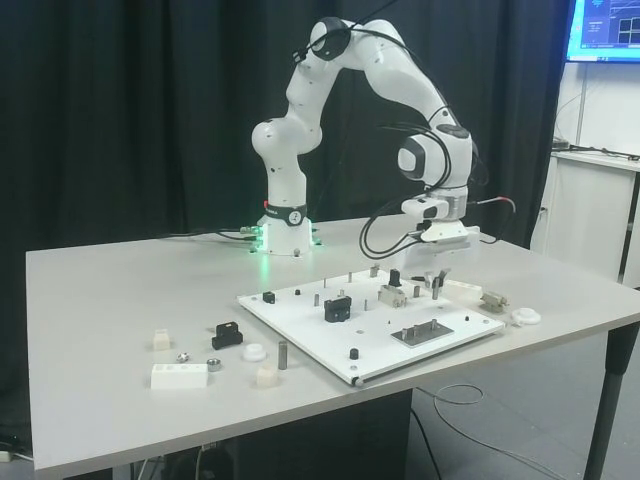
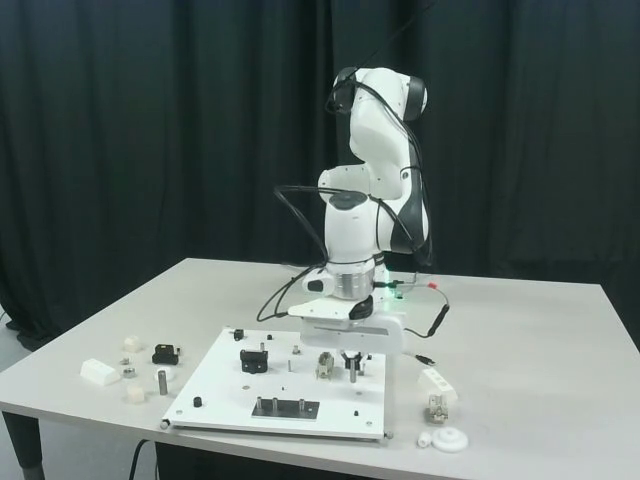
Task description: Place round peg 3.
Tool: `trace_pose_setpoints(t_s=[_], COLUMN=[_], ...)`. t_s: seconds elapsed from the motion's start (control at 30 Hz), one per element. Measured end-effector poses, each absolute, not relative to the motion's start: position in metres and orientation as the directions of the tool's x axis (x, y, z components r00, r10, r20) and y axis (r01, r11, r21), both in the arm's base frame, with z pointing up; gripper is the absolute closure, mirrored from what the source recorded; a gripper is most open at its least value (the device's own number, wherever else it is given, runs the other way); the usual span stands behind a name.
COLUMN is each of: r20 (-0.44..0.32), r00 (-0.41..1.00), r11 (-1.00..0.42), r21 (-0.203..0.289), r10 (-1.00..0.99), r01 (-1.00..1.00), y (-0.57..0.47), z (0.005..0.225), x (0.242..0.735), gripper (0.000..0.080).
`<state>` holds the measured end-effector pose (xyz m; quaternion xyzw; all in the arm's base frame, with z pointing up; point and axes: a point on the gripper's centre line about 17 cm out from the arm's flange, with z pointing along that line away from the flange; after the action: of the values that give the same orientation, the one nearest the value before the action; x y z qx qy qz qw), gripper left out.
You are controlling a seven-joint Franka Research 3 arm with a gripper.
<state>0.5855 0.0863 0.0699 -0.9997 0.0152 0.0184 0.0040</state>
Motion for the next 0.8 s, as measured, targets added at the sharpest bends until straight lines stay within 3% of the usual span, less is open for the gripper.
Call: trace_pose_setpoints(t_s=[0.33,0.8], r20=[-0.036,-0.020], r00=[0.999,0.999], r11=[-0.999,-0.999], r21=[0.025,0.027], r10=[-0.036,-0.041], r01=[-0.036,-0.040], y=[0.076,0.074], z=[0.062,0.061], x=[0.583,0.585], gripper=[0.0690,0.0690])
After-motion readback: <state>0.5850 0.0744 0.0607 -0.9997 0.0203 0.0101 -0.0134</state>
